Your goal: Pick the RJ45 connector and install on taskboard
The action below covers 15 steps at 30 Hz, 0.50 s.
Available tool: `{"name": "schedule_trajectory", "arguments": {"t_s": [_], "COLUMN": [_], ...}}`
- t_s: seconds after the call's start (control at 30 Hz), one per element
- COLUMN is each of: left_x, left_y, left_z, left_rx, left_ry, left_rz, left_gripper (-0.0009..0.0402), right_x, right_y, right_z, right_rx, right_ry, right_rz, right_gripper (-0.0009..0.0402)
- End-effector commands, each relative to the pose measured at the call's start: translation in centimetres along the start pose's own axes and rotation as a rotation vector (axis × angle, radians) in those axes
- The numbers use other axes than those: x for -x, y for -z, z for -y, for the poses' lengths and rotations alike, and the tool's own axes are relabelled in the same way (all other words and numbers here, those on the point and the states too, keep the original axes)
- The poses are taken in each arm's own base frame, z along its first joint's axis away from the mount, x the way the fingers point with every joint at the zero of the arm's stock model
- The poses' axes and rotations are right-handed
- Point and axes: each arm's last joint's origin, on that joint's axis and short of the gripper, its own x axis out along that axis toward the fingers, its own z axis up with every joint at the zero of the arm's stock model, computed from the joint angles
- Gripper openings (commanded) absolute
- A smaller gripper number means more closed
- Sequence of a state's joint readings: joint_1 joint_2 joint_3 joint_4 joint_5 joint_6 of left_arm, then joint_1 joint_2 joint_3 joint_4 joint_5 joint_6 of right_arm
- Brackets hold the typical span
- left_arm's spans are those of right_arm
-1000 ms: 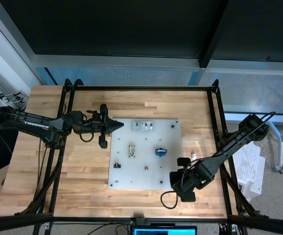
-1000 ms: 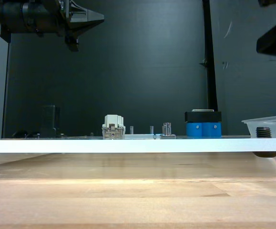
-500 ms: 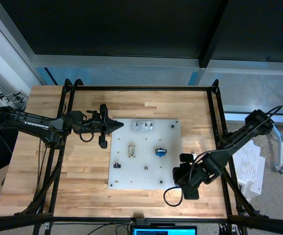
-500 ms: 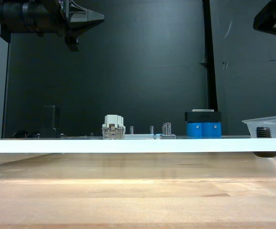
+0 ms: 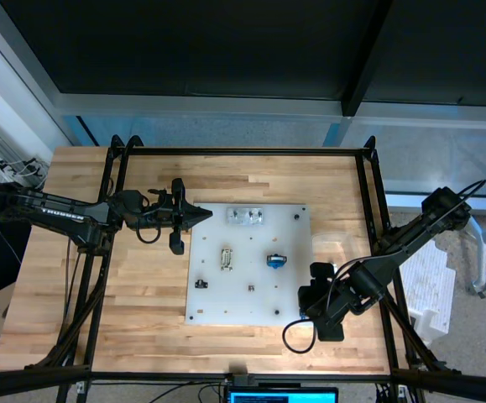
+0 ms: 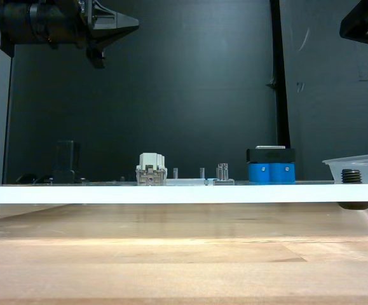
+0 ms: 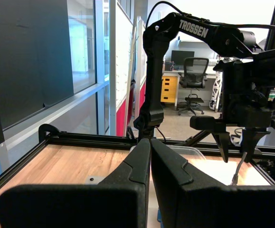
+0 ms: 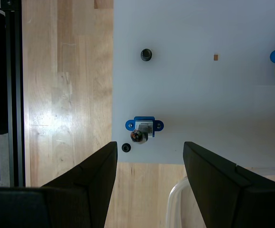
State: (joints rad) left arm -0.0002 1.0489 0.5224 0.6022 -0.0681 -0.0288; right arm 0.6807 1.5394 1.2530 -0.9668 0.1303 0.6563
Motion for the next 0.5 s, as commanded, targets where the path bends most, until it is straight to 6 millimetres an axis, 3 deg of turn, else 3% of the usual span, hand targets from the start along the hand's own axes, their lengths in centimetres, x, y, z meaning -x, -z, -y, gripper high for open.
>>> {"name": "schedule_trajectory", "arguments": {"t_s": [0.03, 0.3, 0.5], "left_x": [0.0, 0.0, 0.0], "left_y": [0.0, 0.0, 0.0], "left_z": [0.0, 0.0, 0.0], "left_rx": [0.0, 0.0, 0.0], "left_ry": [0.0, 0.0, 0.0], "left_rz": [0.0, 0.0, 0.0], "left_gripper": [0.0, 0.0, 0.0], "right_x": [0.6, 2.7, 4.3], "right_y": [0.1, 0.0, -0.6], "right_z": [0.2, 1.5, 3.7], "right_rx": [-0.001, -0.011, -0.009], "right_ry": [-0.008, -0.033, -0.027], "right_rz": [0.011, 0.063, 0.123], "right_gripper": [0.0192, 0.0192, 0.0192]}}
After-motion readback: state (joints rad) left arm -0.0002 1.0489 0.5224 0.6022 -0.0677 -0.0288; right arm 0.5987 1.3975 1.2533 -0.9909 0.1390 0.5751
